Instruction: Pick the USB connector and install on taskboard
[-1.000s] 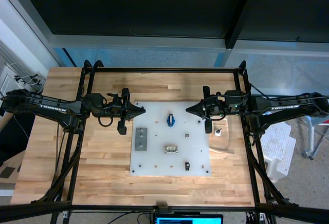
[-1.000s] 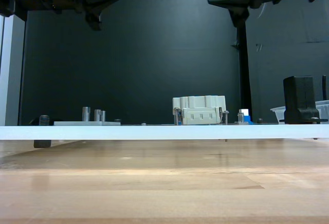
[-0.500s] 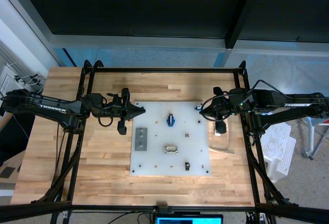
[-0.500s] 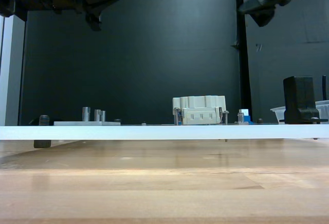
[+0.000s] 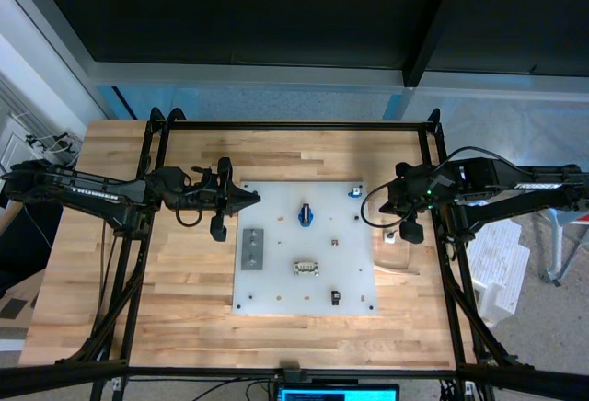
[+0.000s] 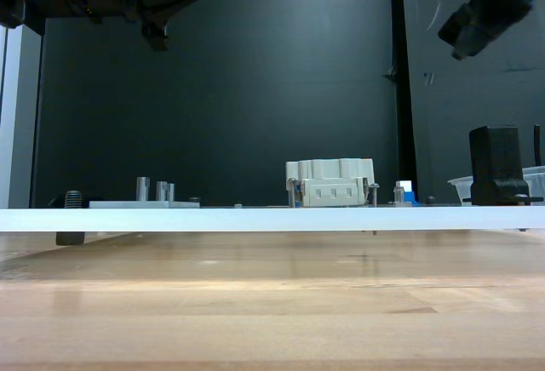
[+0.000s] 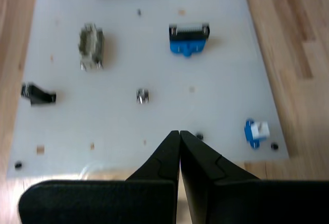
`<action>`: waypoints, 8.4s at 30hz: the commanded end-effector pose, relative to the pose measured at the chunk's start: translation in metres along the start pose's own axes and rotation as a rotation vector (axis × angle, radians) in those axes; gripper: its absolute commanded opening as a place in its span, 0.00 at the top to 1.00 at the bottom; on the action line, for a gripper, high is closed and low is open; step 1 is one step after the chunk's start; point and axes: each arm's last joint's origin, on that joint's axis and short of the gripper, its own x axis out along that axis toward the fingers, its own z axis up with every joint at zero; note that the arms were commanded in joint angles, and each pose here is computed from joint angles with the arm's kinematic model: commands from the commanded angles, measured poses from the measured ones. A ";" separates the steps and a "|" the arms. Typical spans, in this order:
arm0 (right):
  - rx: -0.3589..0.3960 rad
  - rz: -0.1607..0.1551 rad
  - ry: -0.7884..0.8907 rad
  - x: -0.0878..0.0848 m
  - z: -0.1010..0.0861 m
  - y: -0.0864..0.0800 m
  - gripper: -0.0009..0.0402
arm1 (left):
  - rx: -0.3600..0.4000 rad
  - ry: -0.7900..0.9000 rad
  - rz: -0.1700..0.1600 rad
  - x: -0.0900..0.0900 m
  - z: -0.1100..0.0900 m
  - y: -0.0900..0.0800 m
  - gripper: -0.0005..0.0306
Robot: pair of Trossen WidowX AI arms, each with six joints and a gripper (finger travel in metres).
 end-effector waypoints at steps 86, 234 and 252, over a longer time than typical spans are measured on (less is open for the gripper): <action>-0.024 -0.129 0.426 0.083 -0.064 0.030 0.51 | 0.000 -0.001 0.000 0.000 0.000 0.000 0.98; -0.082 -0.011 0.442 0.088 0.050 0.130 0.98 | 0.000 -0.001 0.000 0.000 0.000 0.000 0.98; -0.055 -0.007 0.438 0.120 0.081 0.171 0.98 | 0.000 -0.001 0.000 0.000 0.000 0.000 0.98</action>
